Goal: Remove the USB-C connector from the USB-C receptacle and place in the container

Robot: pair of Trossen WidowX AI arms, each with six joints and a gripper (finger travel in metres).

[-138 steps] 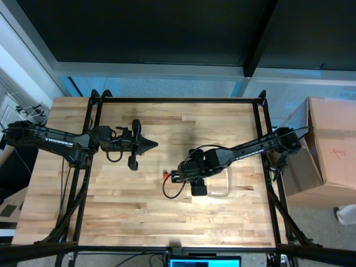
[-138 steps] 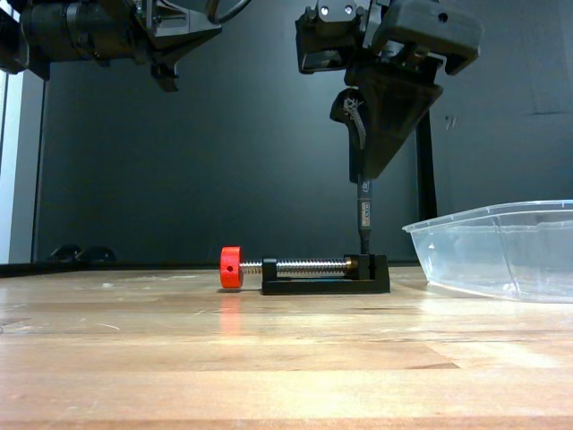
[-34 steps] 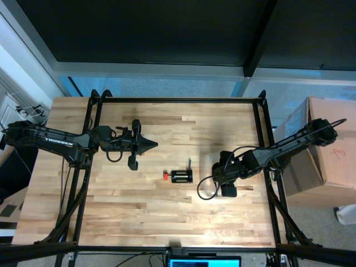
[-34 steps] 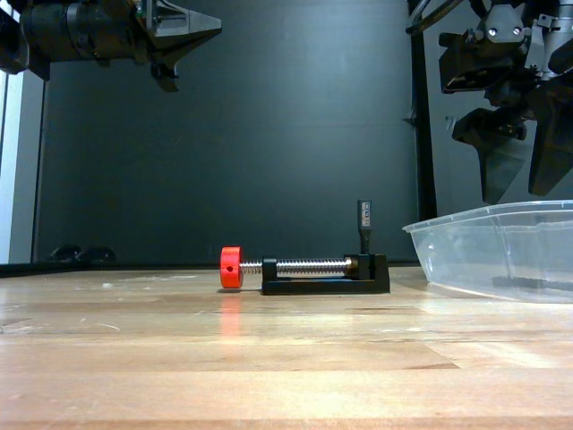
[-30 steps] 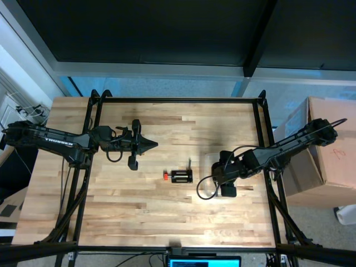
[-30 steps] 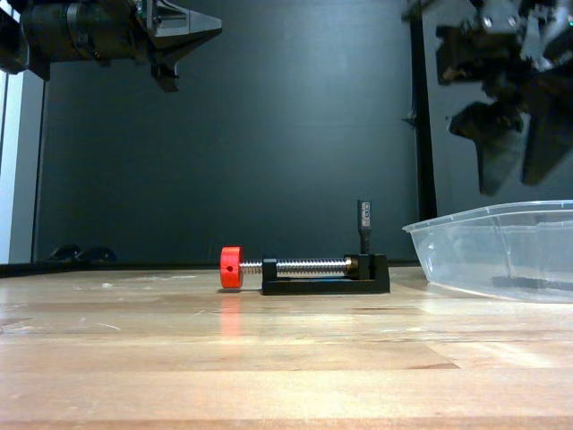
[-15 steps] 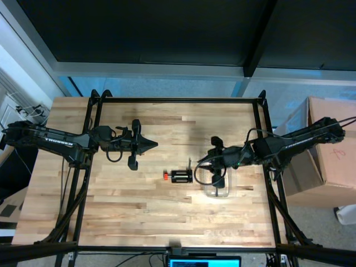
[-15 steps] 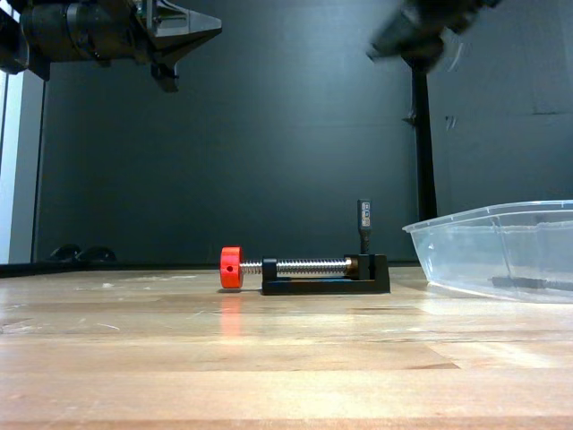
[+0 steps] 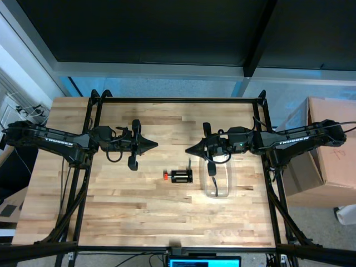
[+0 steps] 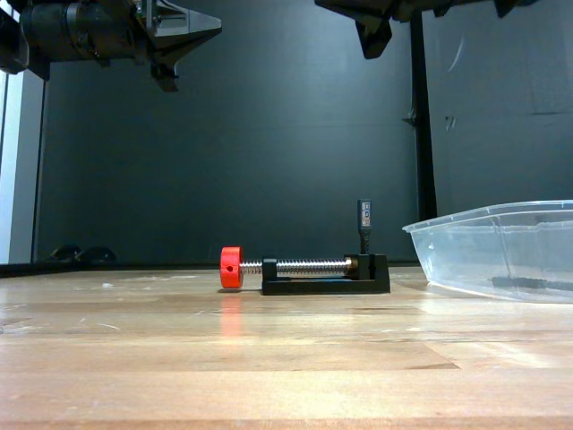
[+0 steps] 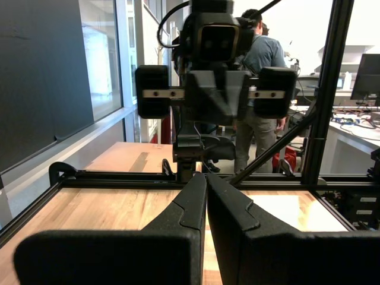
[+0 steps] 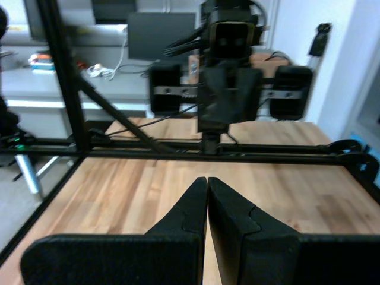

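Observation:
The clear plastic container (image 9: 227, 184) (image 10: 466, 251) sits right of centre. A dark, thin piece, apparently the USB-C connector (image 9: 214, 183) (image 10: 528, 283), lies free on its floor. The USB-C receptacle (image 9: 189, 163) (image 10: 363, 219) stands upright in a small black vise (image 9: 181, 177) (image 10: 322, 278), with nothing plugged in. My right gripper (image 9: 187, 150) (image 10: 336, 7) (image 12: 207, 178) hangs high behind the vise, level and pointing left, shut and empty. My left gripper (image 9: 154, 145) (image 10: 213, 30) (image 11: 206, 175) faces it from the left, also high, shut and empty.
The vise has a red knob (image 9: 166, 176) (image 10: 231, 267) on its left end. A black frame (image 9: 178, 100) borders the wooden table. A cardboard box (image 9: 328, 144) stands beyond the right edge. Each wrist view shows the opposite arm head-on.
My right gripper has shut, risen from above the container and swung back and left, now level. The dark piece stays in the container. The left arm has not moved.

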